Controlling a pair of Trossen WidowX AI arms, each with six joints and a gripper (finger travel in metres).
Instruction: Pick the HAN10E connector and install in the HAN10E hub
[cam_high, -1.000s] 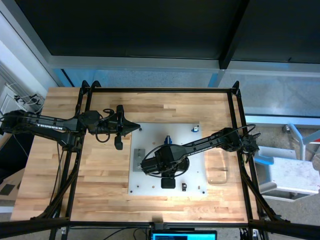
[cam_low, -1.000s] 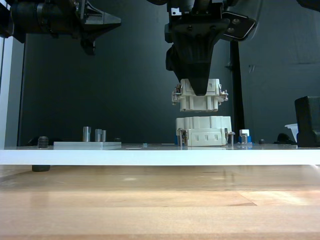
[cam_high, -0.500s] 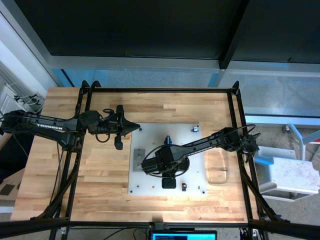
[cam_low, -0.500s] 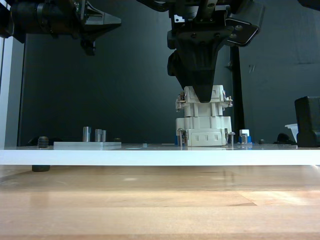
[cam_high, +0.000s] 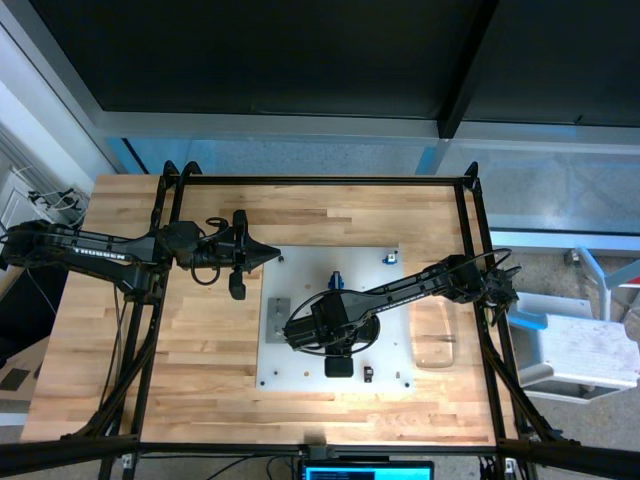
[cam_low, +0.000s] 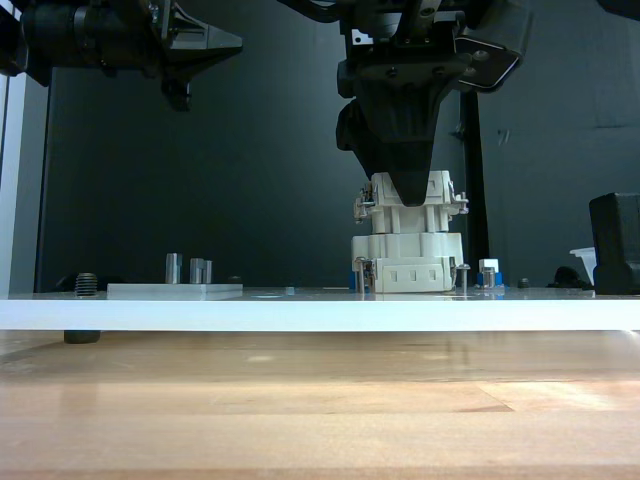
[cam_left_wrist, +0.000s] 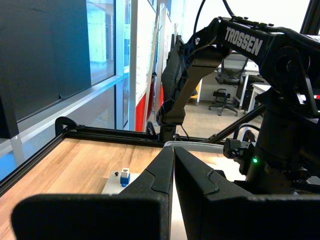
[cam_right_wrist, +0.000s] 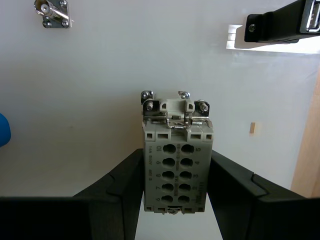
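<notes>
your right gripper (cam_low: 410, 190) pinches the han10e connector (cam_right_wrist: 174, 165) atop the han10e hub (cam_low: 407, 262); your left gripper (cam_high: 270, 254) hangs above the desk (cam_high: 200, 350), fingers (cam_left_wrist: 150, 187) pressed together.

1. Your work surface: one wooden table (cam_high: 200, 330) of pale butcher-block planks, ringed by a black tube frame (cam_high: 320, 180).
2. Behind it you have a dark panel (cam_high: 270, 50). In the low view a dark backdrop (cam_low: 250, 180) fills everything above the table.
3. To your right: one white stand (cam_high: 580, 355) with blue trim, set on a speckled grey floor (cam_high: 545, 262).
4. At your near edge: one blue-lit screen (cam_high: 368, 470).
5. Left wrist view: one tall window (cam_left_wrist: 100, 40) with daylight, and one office chair (cam_left_wrist: 221, 95) in the bright room beyond.
</notes>
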